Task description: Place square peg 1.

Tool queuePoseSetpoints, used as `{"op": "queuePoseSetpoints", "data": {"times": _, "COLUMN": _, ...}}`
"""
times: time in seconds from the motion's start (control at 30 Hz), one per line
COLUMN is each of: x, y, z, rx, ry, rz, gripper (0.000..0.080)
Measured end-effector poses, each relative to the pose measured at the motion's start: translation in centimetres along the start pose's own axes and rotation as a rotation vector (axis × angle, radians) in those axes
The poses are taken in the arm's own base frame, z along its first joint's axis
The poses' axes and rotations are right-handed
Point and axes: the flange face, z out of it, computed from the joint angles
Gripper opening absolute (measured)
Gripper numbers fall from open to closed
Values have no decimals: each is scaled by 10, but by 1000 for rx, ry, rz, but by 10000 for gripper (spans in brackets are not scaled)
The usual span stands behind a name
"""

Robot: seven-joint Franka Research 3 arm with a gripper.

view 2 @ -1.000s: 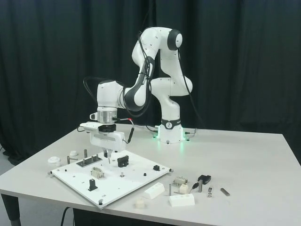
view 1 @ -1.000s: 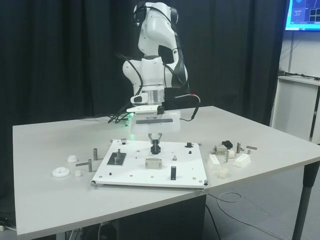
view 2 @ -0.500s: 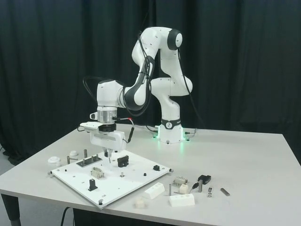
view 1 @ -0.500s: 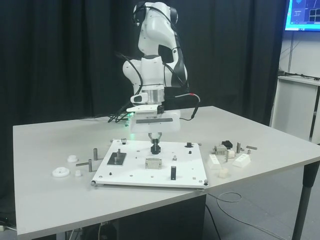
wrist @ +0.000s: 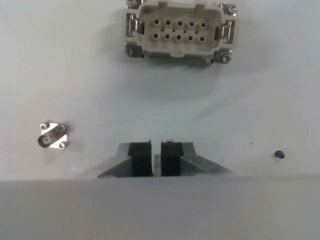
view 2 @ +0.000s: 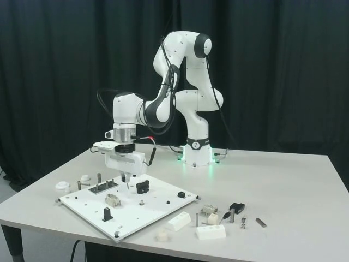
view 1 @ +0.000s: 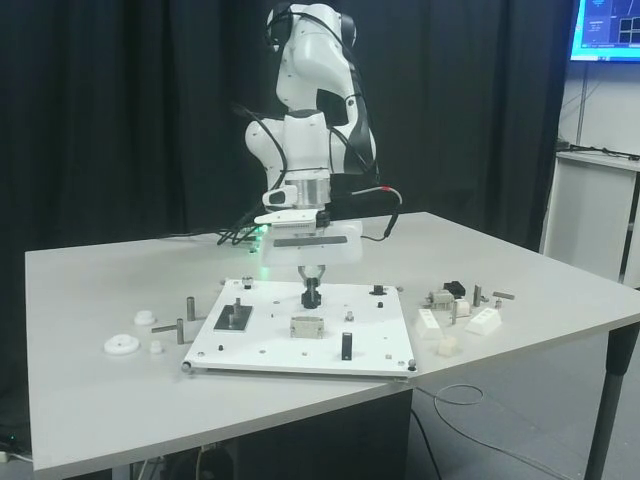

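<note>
Wrist view, my claw [wrist: 156,159]: fingers nearly together, pinching square peg 1 [wrist: 169,143], only its tip showing between them.
Board under me: white board [wrist: 75,75], claw low over it.
Near claw: small round socket [wrist: 52,136] to one side, black screw [wrist: 280,154] to the other.
Further out: multi-pin connector [wrist: 180,31], nothing between it and me.
Arm pose: white arm [view 2: 163,103] folded over, wrist straight down above the board [view 2: 128,204].
Table: loose white blocks [view 2: 210,231] beside the board.
</note>
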Motion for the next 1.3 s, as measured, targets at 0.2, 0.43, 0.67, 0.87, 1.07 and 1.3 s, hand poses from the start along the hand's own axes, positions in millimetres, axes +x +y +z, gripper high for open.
{"op": "queuePoseSetpoints", "data": {"times": 0.2, "x": 0, "y": -1, "z": 0, "rx": 0, "ry": 1, "rz": -2, "gripper": 35}}
{"op": "queuePoseSetpoints", "data": {"times": 0.43, "x": 1, "y": -2, "z": -2, "rx": -2, "ry": 8, "rz": -11, "gripper": 35}}
{"op": "queuePoseSetpoints", "data": {"times": 0.67, "x": -2, "y": -6, "z": -2, "rx": -1, "ry": 6, "rz": -11, "gripper": 35}}
{"op": "queuePoseSetpoints", "data": {"times": 0.87, "x": -20, "y": -19, "z": -3, "rx": -1, "ry": -11, "rz": -35, "gripper": 35}}
{"op": "queuePoseSetpoints", "data": {"times": 1.07, "x": -49, "y": -40, "z": -7, "rx": 6, "ry": -36, "rz": -60, "gripper": 35}}
{"op": "queuePoseSetpoints", "data": {"times": 1.3, "x": -95, "y": -68, "z": -14, "rx": 20, "ry": -63, "rz": -85, "gripper": 35}}
